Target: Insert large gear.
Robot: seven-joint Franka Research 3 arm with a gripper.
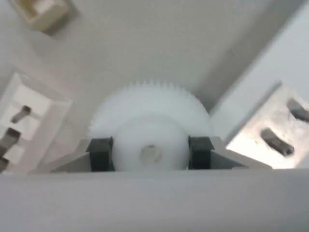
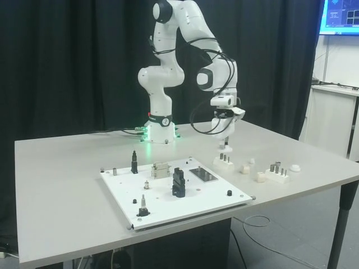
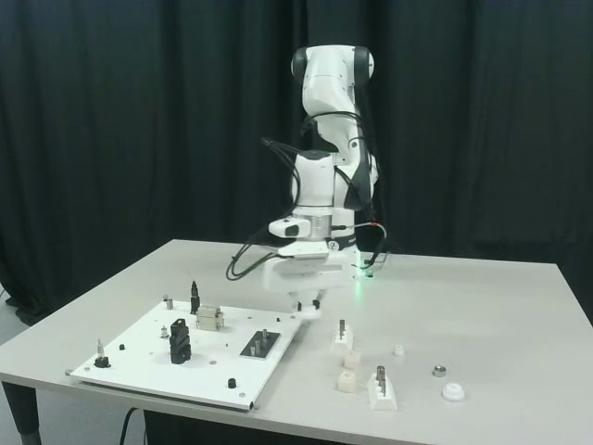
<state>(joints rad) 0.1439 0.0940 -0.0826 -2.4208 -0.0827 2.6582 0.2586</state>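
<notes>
The large white gear (image 1: 150, 126) is held by its hub between the black finger pads (image 1: 100, 153) of my gripper (image 1: 150, 153), which is shut on it. In the first room view the gripper (image 2: 223, 143) hangs above the table, just past the far right edge of the white assembly board (image 2: 168, 196). The second room view shows the gripper (image 3: 307, 306) with the gear (image 3: 309, 313) low over that board edge. A grey metal plate with pegs (image 1: 270, 140) lies on the board (image 3: 139, 357) close by.
A white peg holder (image 1: 21, 123) (image 2: 224, 161) (image 3: 341, 336) stands on the table beside the gripper. More small white parts (image 2: 279, 174) (image 3: 382, 389) sit farther right. The board carries black fixtures (image 2: 178, 182) and upright posts (image 2: 134, 162).
</notes>
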